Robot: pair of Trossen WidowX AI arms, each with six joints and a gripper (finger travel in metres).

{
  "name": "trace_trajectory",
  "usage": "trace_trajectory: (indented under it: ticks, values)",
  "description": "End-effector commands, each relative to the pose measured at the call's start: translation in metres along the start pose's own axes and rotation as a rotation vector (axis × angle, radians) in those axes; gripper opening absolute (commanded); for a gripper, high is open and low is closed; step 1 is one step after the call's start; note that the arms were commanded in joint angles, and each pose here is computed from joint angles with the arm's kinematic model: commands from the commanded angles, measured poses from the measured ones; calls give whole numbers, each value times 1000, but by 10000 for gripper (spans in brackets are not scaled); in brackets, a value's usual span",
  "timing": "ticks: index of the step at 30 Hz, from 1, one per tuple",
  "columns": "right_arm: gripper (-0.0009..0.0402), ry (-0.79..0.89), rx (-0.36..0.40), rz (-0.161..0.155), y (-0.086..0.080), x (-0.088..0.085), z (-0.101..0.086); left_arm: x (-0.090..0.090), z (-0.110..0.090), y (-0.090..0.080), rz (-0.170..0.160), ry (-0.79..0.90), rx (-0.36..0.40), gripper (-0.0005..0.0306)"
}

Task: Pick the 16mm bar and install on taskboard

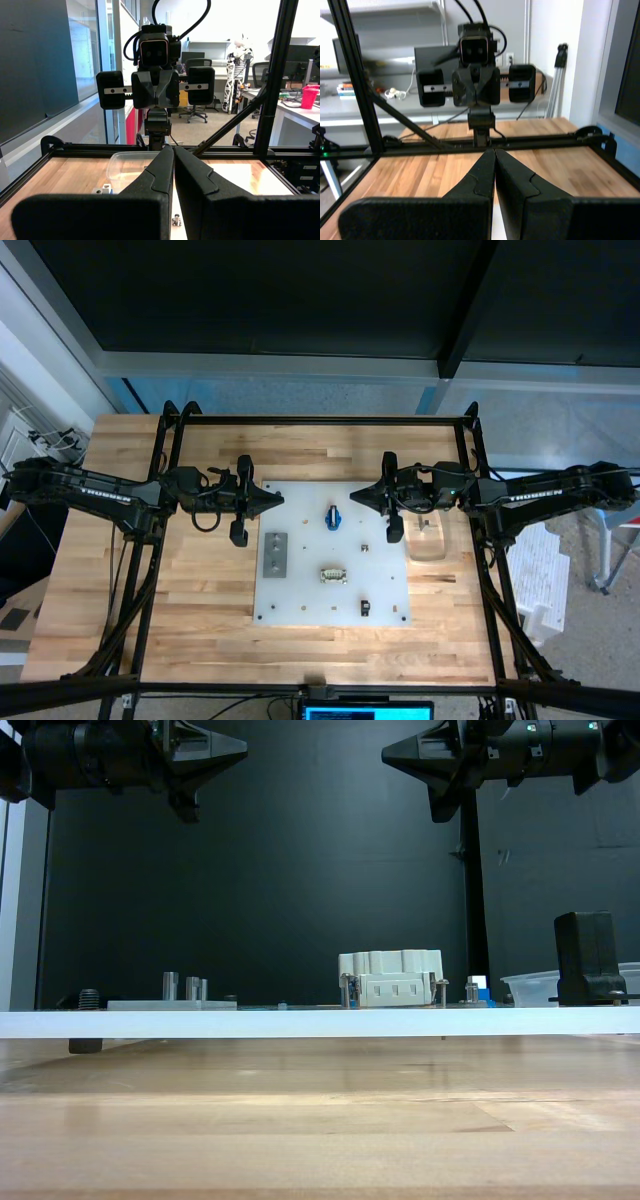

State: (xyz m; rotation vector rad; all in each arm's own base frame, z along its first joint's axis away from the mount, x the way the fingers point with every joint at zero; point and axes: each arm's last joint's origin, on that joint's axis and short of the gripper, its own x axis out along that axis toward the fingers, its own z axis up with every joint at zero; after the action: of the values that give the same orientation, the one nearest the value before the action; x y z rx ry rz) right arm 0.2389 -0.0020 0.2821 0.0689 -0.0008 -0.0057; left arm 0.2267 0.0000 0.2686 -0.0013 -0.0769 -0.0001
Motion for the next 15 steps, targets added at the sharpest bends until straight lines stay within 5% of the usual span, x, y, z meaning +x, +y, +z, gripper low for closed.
trace_trajectory:
  ticks: [1, 15]
  values:
    - [0, 69, 2, -6, 0, 2, 5, 0, 0, 0, 0, 0, 0, 0]
    - [0, 470, -21, -39, 1, -6, 26, 0, 0, 0, 0, 0, 0, 0]
